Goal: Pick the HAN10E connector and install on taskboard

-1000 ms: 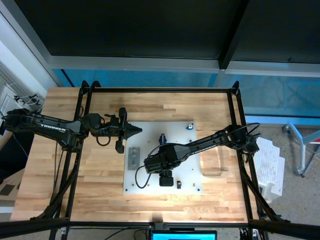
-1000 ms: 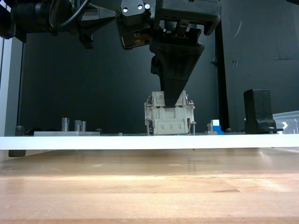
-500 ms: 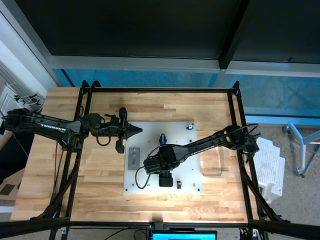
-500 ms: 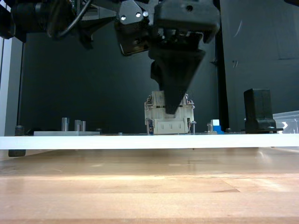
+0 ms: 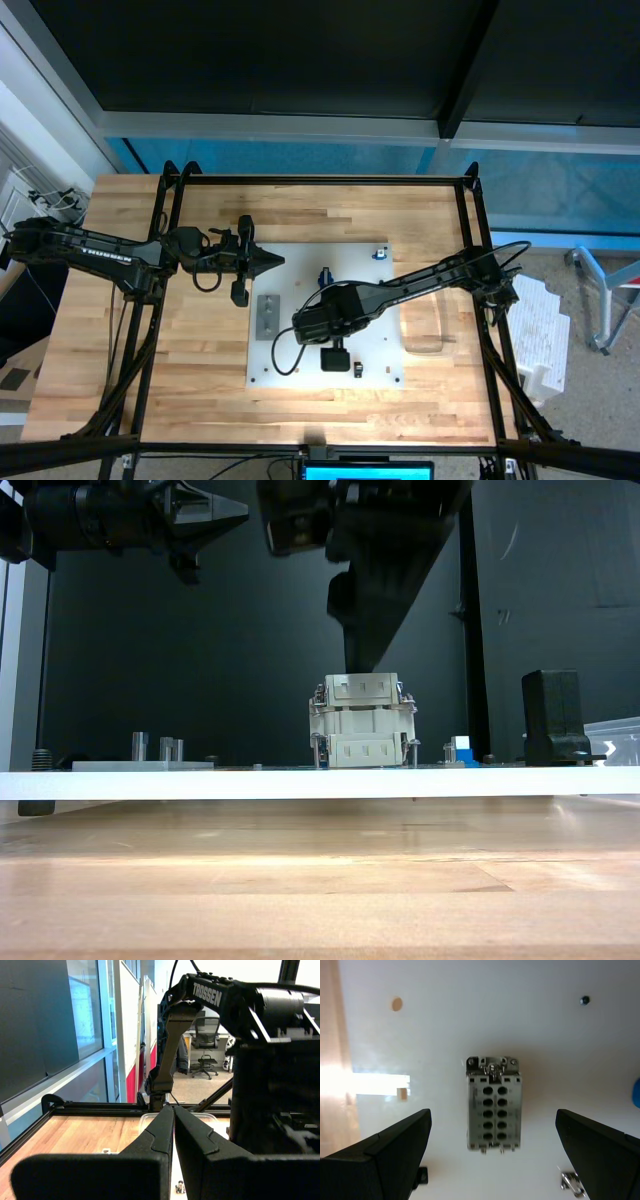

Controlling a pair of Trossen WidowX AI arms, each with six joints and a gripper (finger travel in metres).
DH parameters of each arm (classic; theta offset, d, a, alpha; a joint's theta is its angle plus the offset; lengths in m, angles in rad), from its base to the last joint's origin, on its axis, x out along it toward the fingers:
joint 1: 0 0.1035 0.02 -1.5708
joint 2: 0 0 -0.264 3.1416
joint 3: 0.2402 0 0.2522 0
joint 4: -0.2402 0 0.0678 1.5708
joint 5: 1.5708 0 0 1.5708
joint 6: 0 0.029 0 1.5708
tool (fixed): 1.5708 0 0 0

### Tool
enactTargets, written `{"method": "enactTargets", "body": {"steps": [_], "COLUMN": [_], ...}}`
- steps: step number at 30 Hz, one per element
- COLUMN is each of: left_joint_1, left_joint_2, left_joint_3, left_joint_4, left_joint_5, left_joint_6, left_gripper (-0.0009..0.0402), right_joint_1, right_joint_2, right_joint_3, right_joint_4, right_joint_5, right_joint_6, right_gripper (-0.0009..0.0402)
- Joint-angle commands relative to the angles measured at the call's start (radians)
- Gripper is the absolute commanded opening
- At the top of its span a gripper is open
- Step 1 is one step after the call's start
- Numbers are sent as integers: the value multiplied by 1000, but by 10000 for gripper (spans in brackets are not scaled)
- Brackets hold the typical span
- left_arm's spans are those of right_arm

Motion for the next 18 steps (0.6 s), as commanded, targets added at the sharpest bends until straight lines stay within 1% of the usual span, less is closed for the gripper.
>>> {"method": "enactTargets", "body": {"steps": [1, 18], "left_joint_1": [0, 0], "left_joint_2": [0, 0], "left_joint_3": [0, 0], "left_joint_4": [0, 0], "left_joint_5": [0, 0], "left_joint_6": [0, 0], "left_gripper": [1, 1], "right_joint_1": [0, 2], "right_joint_2": [-24, -37], "right_joint_3": [2, 2], "right_joint_4": [-21, -31], "right_joint_5": [1, 1], "right_joint_6": [1, 3], "right_gripper": [350, 350]}}
